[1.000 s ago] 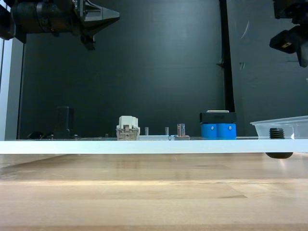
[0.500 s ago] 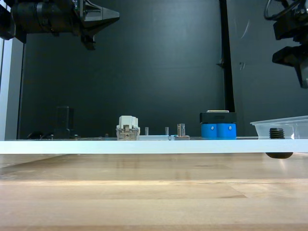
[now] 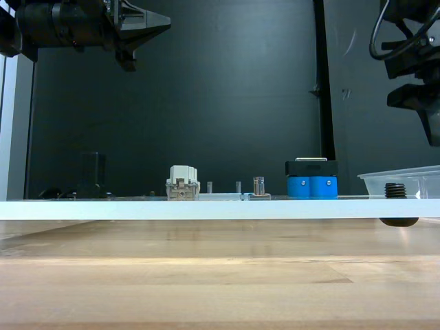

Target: Pick the RJ45 connector and install on taskboard

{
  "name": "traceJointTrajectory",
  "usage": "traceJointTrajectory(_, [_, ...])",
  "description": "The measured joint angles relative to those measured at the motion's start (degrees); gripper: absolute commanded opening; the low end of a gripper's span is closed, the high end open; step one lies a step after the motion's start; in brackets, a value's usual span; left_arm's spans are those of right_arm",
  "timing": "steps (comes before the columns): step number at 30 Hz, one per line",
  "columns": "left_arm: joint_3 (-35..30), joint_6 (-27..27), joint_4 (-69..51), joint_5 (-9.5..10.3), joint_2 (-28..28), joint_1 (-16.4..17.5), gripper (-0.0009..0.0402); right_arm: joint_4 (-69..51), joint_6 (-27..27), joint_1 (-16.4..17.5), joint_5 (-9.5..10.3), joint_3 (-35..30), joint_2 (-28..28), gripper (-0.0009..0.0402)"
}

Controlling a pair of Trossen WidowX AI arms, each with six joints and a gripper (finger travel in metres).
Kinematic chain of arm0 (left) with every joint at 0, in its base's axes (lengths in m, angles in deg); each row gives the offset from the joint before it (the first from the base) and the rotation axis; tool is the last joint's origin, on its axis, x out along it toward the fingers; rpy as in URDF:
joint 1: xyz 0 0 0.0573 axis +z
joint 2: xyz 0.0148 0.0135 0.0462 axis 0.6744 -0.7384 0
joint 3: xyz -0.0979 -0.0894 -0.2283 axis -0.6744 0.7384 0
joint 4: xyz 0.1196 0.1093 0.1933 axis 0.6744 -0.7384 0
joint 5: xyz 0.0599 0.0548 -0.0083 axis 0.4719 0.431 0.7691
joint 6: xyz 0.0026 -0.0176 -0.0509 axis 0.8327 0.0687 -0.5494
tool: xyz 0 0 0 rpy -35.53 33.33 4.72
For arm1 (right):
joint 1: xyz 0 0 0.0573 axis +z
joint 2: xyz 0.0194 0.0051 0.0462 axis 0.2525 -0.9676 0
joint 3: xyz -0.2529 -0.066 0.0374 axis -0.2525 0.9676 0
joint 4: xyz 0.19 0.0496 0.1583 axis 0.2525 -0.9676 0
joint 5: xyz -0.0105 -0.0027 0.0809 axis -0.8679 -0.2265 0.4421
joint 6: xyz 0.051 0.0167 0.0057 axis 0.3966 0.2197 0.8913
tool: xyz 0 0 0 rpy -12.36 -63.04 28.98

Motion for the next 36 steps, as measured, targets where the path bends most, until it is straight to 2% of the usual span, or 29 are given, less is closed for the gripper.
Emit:
traceJointTrajectory(5, [0.0, 0.0, 0.0, 0.00, 0.0, 0.0, 0.0000, 3.0, 0.5, 0.2, 0.33, 2.9, -0.3, 0.0199])
traceJointTrajectory(24, [0.0, 0.0, 0.0, 0.00, 0.0, 0.0, 0.0000, 5.3, 0.7, 0.7, 0.04, 3.9, -1.8, 0.0198])
traceJointTrajectory(28, [0.0, 0.0, 0.0, 0.02, 0.0, 0.0, 0.0000, 7.0, 3.0, 0.8, 0.02, 4.1, -2.7, 0.0188])
traceJointTrajectory(36, [0.0, 0.0, 0.0, 0.02, 0.0, 0.0, 0.0000, 7.1, 3.1, 0.8, -0.02, 5.4, -2.8, 0.0162])
